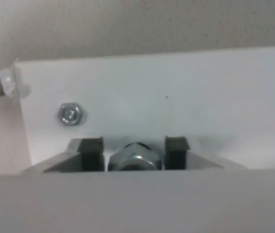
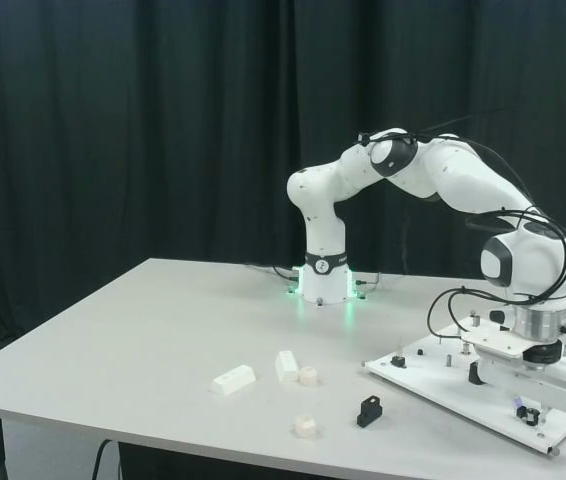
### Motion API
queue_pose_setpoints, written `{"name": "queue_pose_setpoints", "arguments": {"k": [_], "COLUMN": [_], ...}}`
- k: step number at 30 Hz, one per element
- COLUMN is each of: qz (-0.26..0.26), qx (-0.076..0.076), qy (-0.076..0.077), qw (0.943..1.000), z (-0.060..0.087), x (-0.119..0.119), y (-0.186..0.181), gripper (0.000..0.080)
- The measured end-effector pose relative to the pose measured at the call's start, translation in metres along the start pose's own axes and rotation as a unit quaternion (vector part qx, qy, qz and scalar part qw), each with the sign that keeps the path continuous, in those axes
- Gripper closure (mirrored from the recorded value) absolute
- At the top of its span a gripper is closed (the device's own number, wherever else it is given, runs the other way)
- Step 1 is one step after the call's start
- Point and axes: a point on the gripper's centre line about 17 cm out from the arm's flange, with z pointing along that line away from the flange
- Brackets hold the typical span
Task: Remove bolt 4.
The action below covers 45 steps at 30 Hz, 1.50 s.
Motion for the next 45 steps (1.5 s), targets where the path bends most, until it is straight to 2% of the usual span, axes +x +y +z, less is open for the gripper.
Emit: {"name": "queue_pose_setpoints", "arguments": {"k": [1,2,12,20,26,36,45], "qz": [0.0,0.0,-0.004,-0.06,-0.109,-0.194,-0.277], "qx": [0.0,0.0,0.0,0.001,0.002,0.004,0.005], "qy": [0.0,0.0,0.0,0.001,0.002,0.004,0.006], "qw": [1.0,1.0,1.0,0.9982,0.994,0.9809,0.9609], "z": [0.0001,0.0001,0.0,-0.0001,-0.0001,-0.0004,-0.0006], "x": [0.0003,0.0004,0.0,-0.0006,-0.001,-0.0014,-0.0017], "y": [0.0001,0.0002,0.0002,-0.0009,-0.002,-0.0036,-0.0048], "gripper": [0.044,0.0577,0.0573,0.0573,0.0573,0.0574,0.0574]}}
